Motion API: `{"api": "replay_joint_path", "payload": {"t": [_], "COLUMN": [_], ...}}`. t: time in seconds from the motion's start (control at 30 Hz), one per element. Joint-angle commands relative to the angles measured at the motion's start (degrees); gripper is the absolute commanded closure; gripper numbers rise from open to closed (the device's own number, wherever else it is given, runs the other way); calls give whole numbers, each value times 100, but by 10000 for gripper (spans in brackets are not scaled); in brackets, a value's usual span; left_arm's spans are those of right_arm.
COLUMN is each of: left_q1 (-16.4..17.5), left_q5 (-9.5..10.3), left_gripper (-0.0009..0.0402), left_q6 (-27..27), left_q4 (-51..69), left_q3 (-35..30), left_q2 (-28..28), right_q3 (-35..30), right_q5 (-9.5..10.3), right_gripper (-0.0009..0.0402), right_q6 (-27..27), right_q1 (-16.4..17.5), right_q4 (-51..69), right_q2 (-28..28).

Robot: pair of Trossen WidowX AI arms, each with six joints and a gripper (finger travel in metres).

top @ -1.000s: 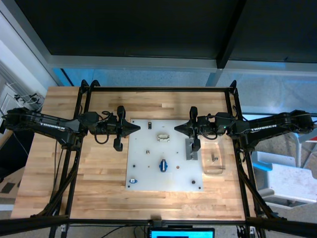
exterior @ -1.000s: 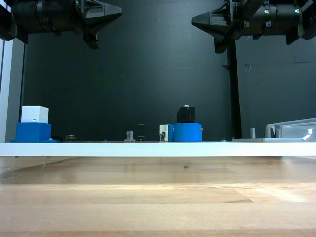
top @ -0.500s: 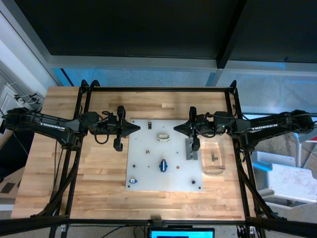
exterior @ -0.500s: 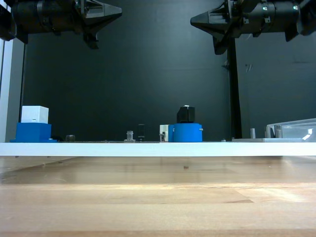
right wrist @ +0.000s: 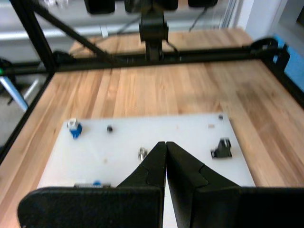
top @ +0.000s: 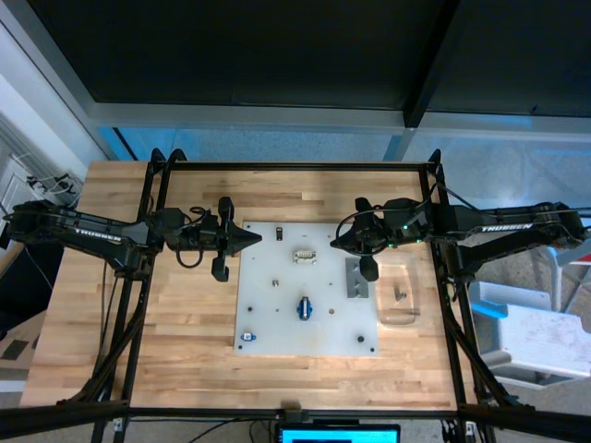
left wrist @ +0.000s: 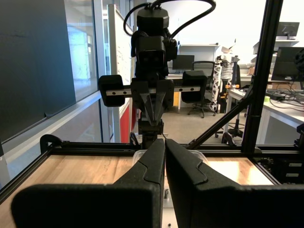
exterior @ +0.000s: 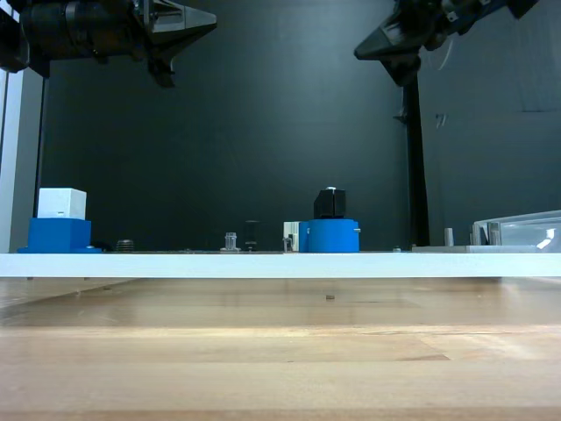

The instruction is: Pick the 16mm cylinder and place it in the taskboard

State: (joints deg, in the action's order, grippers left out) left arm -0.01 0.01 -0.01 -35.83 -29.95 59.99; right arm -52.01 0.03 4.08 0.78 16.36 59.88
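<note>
Two black robot arms reach inward over a wooden bench [top: 185, 314], one from each side edge, seen from above and from bench height. The taskboard [top: 277, 318], a flat white square plate, lies in the middle of the bench. The left gripper [top: 256, 238] hangs high in the air over the taskboard's left edge, toward its far left corner. Its wrist camera shows us the two fingers pressed together with nothing between them. The right gripper [top: 335, 238] hangs high over the far right part of the taskboard, its nose tipped down toward the plate. Its fingers also meet at the tips and grip nothing. On the taskboard we see a blue connector [top: 304, 308] near the middle, a grey block [top: 354, 279] close to the right edge, a small blue and white piece [top: 246, 339] at the near left corner, and a small metal fitting [top: 303, 256] toward the far edge. A clear tray [top: 413, 286] sits on the bench just beside the taskboard's right edge. The 16mm cylinder [top: 398, 294], a tiny dark peg, is inside that tray, apart from both grippers.
</note>
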Motion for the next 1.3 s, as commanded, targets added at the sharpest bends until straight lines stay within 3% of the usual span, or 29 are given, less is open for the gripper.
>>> {"api": "replay_joint_path", "payload": {"t": [0.03, 0.4, 0.5, 0.73, 0.87, 1.3], "left_q1": [2, 0, 0, 0, 0, 2], "left_q5": [0, 0, 0, 0, 0, 0], "left_gripper": [393, 393, 393, 393, 393, 393], "left_q6": [0, 0, 2, 2, 0, 2], "left_q4": [-2, 0, -2, -2, -2, -2], "left_q3": [0, 0, 0, 0, 0, 0], "left_q2": [0, 0, 0, 0, 0, 0], "right_q3": [-216, -385, -387, -385, -385, -385], "right_q5": [-4, -57, -151, -223, -358, -404], "right_gripper": [393, 393, 393, 394, 393, 393], "right_q6": [0, 236, 365, 669, 909, 1552], "right_q1": [13, 190, 271, 619, 892, 1668], "right_q4": [636, 1821, 2140, 2826, 3276, 4636], "right_q2": [4, 24, 22, 24, 24, 24]}}
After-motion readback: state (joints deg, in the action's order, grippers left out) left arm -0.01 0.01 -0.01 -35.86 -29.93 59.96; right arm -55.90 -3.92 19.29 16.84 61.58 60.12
